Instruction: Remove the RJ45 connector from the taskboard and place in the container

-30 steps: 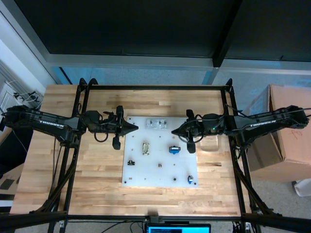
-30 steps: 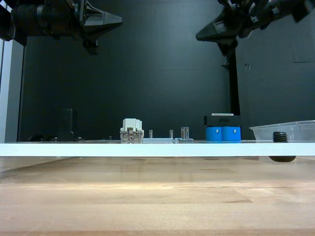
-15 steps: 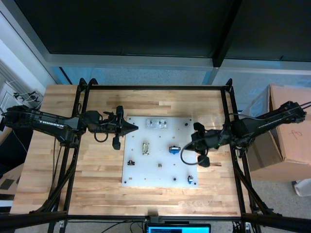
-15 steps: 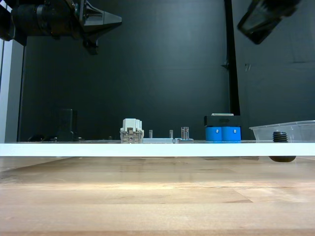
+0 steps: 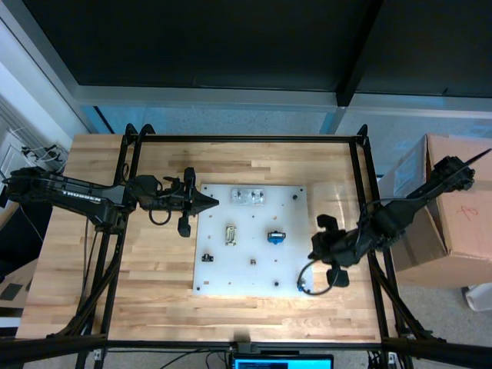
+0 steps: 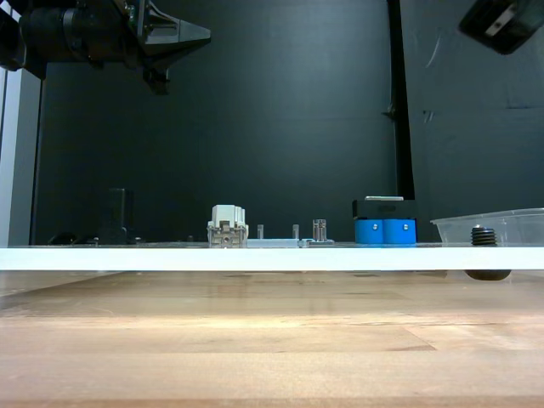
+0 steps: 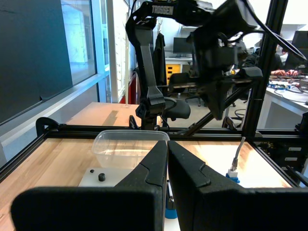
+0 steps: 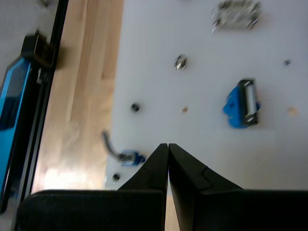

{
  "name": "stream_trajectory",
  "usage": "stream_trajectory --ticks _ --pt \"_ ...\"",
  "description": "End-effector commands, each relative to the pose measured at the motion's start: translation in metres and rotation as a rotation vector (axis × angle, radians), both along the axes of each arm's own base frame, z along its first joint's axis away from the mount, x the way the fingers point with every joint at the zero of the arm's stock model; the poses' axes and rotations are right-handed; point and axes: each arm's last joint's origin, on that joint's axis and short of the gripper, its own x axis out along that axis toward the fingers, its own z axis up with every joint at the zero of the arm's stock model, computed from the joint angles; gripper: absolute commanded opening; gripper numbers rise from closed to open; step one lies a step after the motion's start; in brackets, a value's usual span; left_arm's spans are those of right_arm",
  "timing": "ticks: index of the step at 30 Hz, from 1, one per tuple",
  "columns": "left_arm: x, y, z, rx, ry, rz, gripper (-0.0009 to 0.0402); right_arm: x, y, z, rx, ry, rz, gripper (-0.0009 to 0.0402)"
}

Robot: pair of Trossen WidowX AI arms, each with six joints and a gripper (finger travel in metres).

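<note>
Blue RJ45 connector (image 5: 303, 285) stands at the white taskboard (image 5: 231, 269)'s near-right corner. I see the left tool (image 5: 212, 202) clenched empty over its left edge, the right tool (image 5: 315, 247) likewise over its right edge.

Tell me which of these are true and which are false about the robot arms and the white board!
1. The right gripper is holding the RJ45 connector. False: the connector sits in its seat at the near right corner of the taskboard. The right gripper hangs high near the board's right edge, shut and holding nothing.
2. The left gripper is up over the taskboard's left edge, shut. True.
3. The RJ45 connector lies inside the clear container. False: it is on the board, with its short cable sticking out.
4. The clear container stands beside the board's right edge. True.
</note>
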Motion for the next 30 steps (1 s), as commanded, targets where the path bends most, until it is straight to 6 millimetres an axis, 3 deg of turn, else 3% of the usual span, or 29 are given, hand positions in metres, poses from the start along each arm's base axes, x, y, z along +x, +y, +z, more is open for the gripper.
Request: stream_trajectory --ticks 1,13,30 --pt "0.0 0.0 0.0 0.0 0.0 0.0 0.0 0.001 0.011 -0.004 -0.016 0.059 0.003 0.0" --pt "0.0 0.0 0.0 0.0 0.0 0.0 0.0 0.012 0.037 -0.008 -0.075 0.204 -0.017 0.0022" --pt "0.0 0.0 0.0 0.0 0.0 0.0 0.0 0.035 0.057 -0.015 -0.127 0.276 -0.035 0.019"
